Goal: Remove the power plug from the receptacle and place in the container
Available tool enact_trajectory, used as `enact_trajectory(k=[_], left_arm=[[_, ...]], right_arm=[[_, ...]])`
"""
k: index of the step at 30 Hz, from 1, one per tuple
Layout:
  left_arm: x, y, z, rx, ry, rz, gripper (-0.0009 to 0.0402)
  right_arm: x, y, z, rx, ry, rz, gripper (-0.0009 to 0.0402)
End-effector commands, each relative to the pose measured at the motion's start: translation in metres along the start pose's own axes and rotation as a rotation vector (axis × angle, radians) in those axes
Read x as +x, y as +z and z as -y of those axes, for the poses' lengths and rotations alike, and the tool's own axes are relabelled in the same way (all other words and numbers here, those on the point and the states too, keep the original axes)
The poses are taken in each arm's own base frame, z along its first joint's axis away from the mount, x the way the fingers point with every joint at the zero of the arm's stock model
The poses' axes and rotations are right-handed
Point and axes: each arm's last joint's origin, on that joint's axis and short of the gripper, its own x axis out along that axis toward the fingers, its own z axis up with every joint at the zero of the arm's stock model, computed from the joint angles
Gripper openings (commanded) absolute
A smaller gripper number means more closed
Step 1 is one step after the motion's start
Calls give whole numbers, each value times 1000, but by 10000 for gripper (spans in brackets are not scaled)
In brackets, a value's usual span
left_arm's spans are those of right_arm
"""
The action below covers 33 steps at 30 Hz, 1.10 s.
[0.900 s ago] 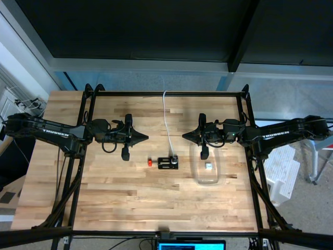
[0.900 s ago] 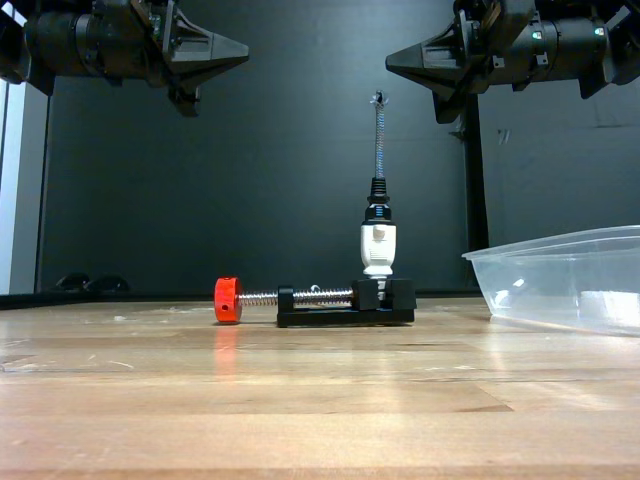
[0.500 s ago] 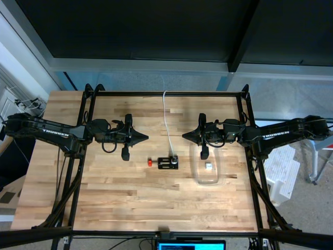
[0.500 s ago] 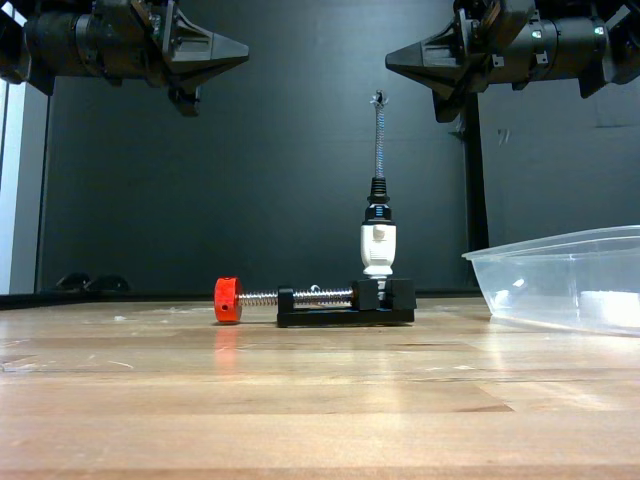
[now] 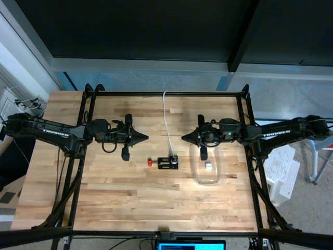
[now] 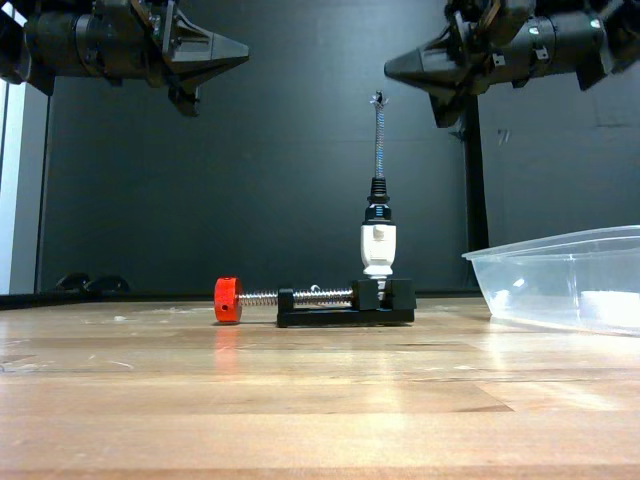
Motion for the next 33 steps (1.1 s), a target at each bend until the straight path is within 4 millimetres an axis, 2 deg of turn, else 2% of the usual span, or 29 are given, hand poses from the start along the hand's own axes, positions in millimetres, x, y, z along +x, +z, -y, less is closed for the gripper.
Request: enact_trajectory(k=[1,11,14,18,28,33], left_arm=[[0,0,0,0,0,0,0],[0,0,0,0,0,0,0],[0,0,0,0,0,0,0],[0,0,0,0,0,0,0],[0,0,0,0,0,0,0],[0,0,0,0,0,0,0]], right_arm=[[2,7,-3,-7,4,-187,0],[14,30,-17,-42,10,-666,2],[20,33,-20,-43,-1,-769,16],[33,33,-27,-59,-48,-849,61],[65,28,-43,-32,-76,-922,222],[82,22,-48,-38,-72,-944,259]])
